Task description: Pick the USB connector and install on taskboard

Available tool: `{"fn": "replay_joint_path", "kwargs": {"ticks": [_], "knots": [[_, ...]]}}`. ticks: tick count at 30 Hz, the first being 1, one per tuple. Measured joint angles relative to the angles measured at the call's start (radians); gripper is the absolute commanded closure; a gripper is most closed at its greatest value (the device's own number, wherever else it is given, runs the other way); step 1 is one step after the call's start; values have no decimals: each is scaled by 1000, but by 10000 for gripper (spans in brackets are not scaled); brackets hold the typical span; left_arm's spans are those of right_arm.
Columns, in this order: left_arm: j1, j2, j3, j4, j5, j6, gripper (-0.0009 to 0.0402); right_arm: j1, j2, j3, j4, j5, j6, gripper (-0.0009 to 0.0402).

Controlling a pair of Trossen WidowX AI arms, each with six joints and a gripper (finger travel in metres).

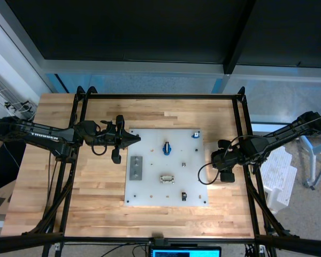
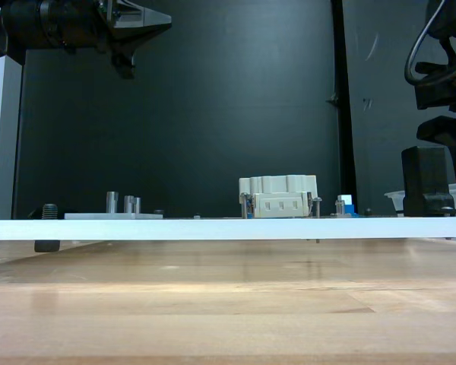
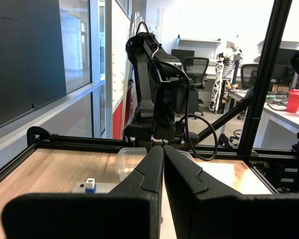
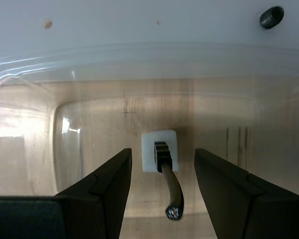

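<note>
right gripper [image 4: 163, 152] is open, pointing down into the clear tray [image 4: 65, 149] next to the board's right edge. the usb connector [image 4: 161, 150] sits btwn its two fingers w/ gaps on both sides, not touched. it's stuck in a small white cube [image 4: 147, 154] on the tray floor, w/ a short dark cable stub [image 4: 172, 191] coming off it. taskboard [image 1: 150, 147] lies mid-table, carrying a grey block [image 1: 135, 168], blue part [image 1: 167, 148], silver connector [image 1: 167, 179] and black socket [image 1: 184, 196]. left gripper [image 1: 135, 138] is closed on nothing, fingers pressed together, held level and well above the board's far left corner.
</note>
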Motion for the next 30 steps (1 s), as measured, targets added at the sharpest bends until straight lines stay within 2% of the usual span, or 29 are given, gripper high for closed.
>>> {"fn": "replay_joint_path", "kwargs": {"ticks": [9, 30], "knots": [[0, 0, 0, 0, 0, 0, 393, -1, 47, -1, 0, 0, -3, 231], [0, 0, 0, 0, 0, 0, 393, -4, 68, -1, 2, -4, -4, 319]]}}
